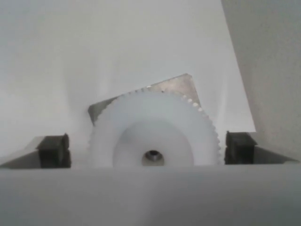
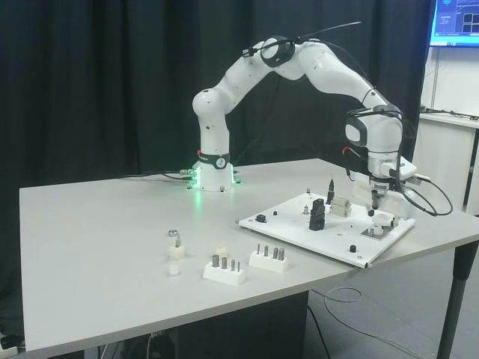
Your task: Insert large gear.
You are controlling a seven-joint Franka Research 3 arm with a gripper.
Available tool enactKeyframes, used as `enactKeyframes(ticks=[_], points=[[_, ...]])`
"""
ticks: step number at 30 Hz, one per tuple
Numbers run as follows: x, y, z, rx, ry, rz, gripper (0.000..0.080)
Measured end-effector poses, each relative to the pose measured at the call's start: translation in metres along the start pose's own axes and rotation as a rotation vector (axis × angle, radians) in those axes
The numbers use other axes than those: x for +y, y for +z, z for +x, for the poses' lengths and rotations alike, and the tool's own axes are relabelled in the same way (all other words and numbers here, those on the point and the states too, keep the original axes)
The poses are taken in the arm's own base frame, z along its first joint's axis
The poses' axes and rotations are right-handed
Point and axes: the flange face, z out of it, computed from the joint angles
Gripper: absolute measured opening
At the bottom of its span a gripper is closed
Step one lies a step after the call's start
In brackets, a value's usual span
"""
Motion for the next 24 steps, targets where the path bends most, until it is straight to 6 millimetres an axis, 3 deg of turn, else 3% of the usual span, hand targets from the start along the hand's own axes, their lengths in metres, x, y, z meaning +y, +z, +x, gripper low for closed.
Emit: enactKeyframes(ticks=[7,8,24], points=[[-0.006,-0.009,0.003,-0.012,-0.004,0.004,0.0648],[-0.007,-0.010,0.004,-0.012,-0.003,0.003,0.0791],[-0.027,-0.034,0.026,-0.005,-0.048,-0.069,0.0800]])
